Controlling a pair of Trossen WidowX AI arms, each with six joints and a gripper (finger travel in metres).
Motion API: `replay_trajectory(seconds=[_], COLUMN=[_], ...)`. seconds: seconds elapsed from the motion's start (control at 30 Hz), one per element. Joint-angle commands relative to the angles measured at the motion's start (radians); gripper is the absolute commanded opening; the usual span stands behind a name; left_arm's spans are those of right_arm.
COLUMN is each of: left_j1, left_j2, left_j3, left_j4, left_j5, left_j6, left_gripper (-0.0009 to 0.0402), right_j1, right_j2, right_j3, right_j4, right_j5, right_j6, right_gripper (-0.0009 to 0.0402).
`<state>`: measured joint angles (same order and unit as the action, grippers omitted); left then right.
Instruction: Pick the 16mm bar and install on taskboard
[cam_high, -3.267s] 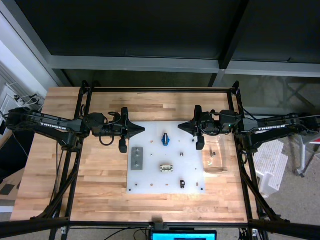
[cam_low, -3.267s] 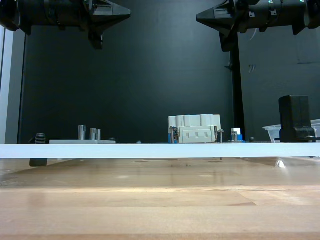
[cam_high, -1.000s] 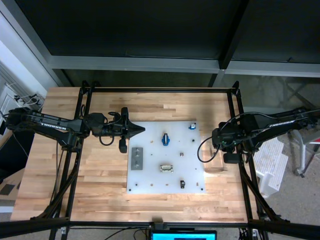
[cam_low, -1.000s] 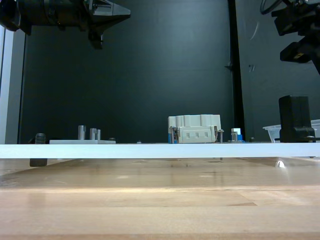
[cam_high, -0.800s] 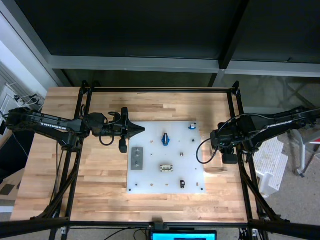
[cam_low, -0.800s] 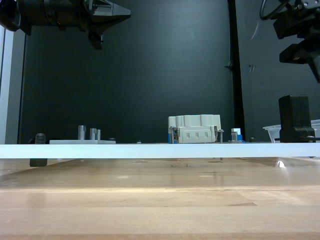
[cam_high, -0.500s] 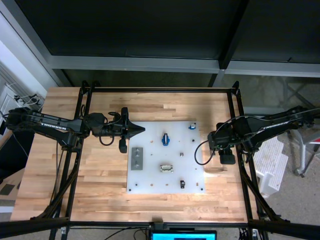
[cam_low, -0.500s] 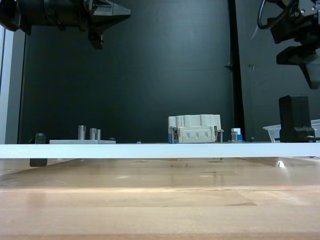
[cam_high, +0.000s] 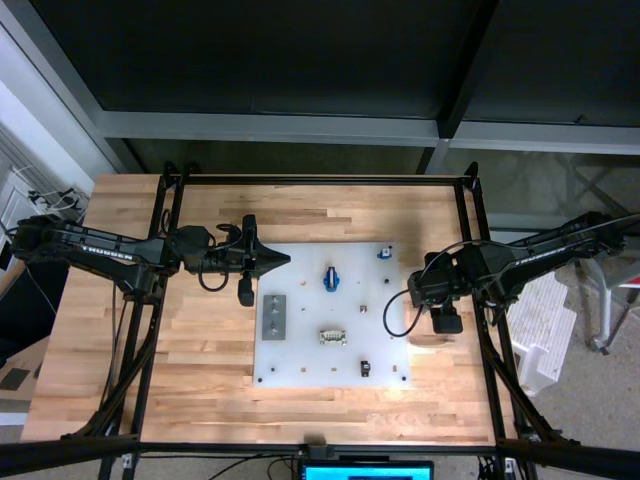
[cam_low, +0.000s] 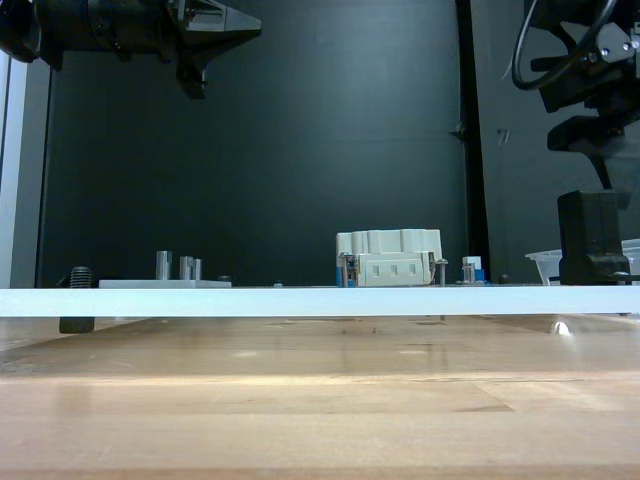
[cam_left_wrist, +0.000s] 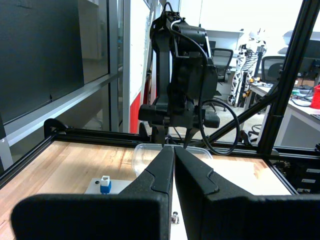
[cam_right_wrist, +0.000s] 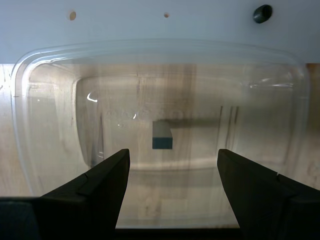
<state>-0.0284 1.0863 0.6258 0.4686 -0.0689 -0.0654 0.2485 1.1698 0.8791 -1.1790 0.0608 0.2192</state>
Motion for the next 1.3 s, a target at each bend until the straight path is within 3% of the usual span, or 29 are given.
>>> replay_trajectory(seconds=[0.03,0.57,1.3], left_j1=[0.001,0.001,0.001], left_j2=[0.0,0.0,0.0], left_j3=[0.0,0.0,0.0], left_j4=[0.0,0.0,0.0], left_j5=[0.0,0.0,0.0], left_j6=[0.0,0.0,0.0], left_gripper=[0.0001,0.0001,0.0001], right_j1=[0.002,0.011,0.014], right_j2=[0.0,0.0,0.054], right_j3=[-0.029,-0.134,-0.174], right_j4=[0.03,0.141,0.198], right_j5=[0.0,0.0,0.0], right_j6=[0.0,0.0,0.012], right_gripper=[0.0243,0.0243,0.0243])
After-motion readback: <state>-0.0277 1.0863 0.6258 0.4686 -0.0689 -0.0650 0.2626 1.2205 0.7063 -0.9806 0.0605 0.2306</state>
